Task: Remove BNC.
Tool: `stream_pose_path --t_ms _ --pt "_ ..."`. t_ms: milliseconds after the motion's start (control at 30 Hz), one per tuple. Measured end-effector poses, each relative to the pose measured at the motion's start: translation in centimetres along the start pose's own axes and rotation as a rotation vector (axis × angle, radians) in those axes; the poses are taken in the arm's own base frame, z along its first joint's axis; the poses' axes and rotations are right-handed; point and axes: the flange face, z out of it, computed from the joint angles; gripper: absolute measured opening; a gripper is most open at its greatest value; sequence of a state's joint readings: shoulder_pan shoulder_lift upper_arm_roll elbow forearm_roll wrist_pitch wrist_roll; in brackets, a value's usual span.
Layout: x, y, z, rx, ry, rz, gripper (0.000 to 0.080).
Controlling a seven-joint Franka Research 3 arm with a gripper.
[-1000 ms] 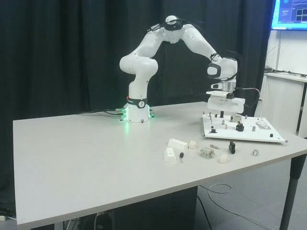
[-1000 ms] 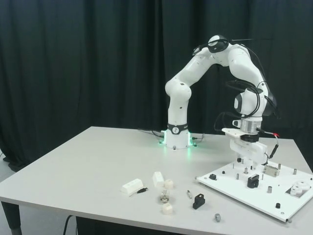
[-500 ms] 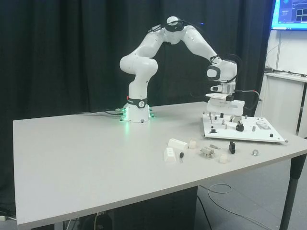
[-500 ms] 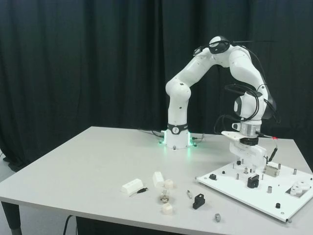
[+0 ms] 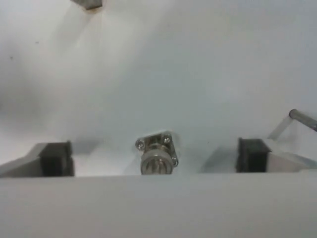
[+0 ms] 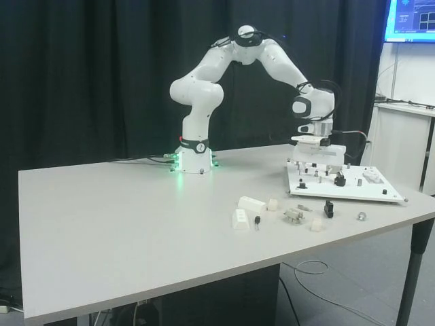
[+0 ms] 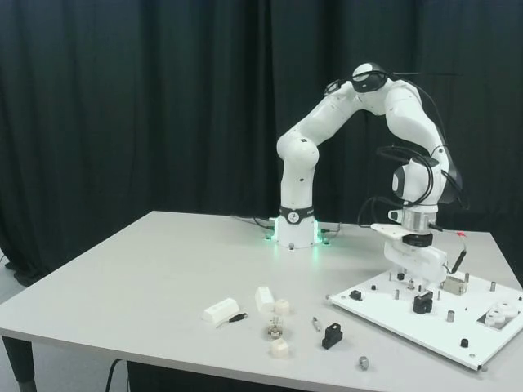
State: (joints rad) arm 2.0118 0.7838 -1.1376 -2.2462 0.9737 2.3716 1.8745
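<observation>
Lowered since before, spread fingers (image 5: 55,158) straddle the BNC (image 5: 156,156) on the white board (image 7: 425,327).

You are looking at a BNC connector (image 5: 156,157) of bright, polished-looking metal, its flange held by small metal screws. It sits on a white board (image 5: 198,74) with a smooth, matt finish. The finger pads (image 5: 55,158) either side of it look like black, matt rubber or plastic on grey, dull metal fingers. The arm (image 6: 224,64) wears smooth, glossy white plastic shells. The table (image 6: 122,217) has a smooth, matt grey top. Behind hangs a black cloth curtain (image 7: 147,106) in soft, matt folds. The loose white blocks (image 7: 222,311) on the table look like matt plastic.
</observation>
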Motion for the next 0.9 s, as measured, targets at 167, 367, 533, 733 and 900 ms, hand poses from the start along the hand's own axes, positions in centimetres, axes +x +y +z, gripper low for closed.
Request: stream_pose_path --t_ms 167,367,533,733,900 --pt "-0.05 0.07 0.22 0.004 0.004 -0.012 0.0677" --pt "-0.05 0.10 0.33 0.005 0.006 -0.020 0.0513" --pt "-0.04 0.10 0.35 0.004 0.004 -0.028 0.0513" --pt "-0.03 0.10 0.36 0.004 0.002 -0.032 0.0127" --pt "-0.03 0.09 0.37 0.003 0.002 -0.032 0.0127"
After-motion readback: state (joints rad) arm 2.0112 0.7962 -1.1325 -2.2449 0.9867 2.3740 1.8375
